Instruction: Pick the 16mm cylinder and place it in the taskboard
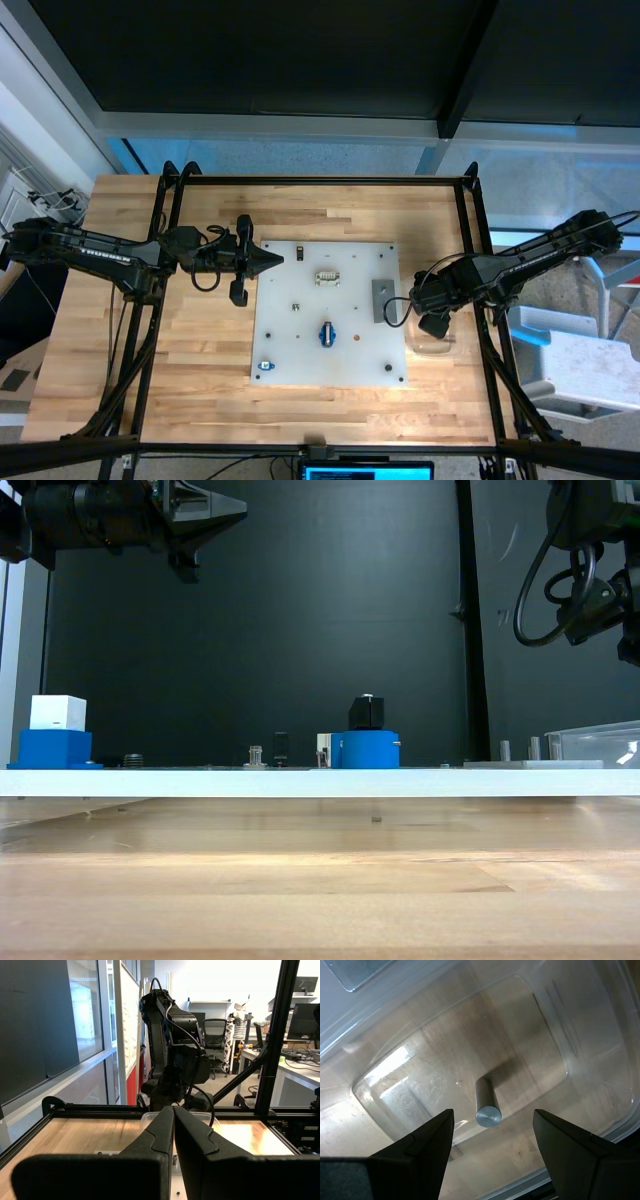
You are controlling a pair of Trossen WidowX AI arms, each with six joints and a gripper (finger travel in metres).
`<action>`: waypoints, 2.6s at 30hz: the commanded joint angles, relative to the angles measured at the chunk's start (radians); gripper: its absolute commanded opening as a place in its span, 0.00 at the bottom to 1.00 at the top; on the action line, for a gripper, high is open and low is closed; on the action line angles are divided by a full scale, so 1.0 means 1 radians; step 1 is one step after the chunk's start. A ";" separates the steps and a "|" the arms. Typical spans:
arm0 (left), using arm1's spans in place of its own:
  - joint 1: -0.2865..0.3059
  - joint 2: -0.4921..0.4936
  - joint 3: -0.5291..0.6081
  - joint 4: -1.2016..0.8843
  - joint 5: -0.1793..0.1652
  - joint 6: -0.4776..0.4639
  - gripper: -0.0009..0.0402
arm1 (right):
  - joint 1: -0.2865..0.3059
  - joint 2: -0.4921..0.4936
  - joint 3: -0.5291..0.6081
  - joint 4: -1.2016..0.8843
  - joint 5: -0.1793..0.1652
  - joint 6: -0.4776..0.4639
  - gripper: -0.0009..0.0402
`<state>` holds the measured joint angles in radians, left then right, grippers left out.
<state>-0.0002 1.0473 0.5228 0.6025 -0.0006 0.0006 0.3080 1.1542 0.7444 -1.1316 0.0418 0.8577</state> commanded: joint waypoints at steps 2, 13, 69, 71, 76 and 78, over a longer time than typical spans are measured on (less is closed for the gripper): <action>0.000 0.000 0.000 0.000 0.000 0.000 0.02 | 0.002 0.004 -0.010 0.001 0.000 0.000 0.56; 0.000 0.000 0.000 0.000 0.000 0.000 0.02 | 0.012 0.008 -0.057 0.055 -0.001 0.000 0.56; 0.000 0.000 0.000 0.000 0.000 0.000 0.02 | 0.013 0.039 -0.108 0.133 0.009 -0.003 0.16; 0.000 0.000 0.000 0.000 0.000 0.000 0.02 | 0.013 0.039 -0.108 0.134 0.010 -0.003 0.15; 0.000 0.000 0.000 0.000 0.000 0.000 0.02 | 0.013 0.039 -0.108 0.135 0.009 -0.003 0.14; 0.000 0.000 0.000 0.000 0.000 0.000 0.02 | 0.013 0.039 -0.106 0.135 0.009 -0.003 0.13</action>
<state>-0.0002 1.0473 0.5228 0.6022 -0.0006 0.0006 0.3210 1.1931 0.6357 -0.9966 0.0517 0.8551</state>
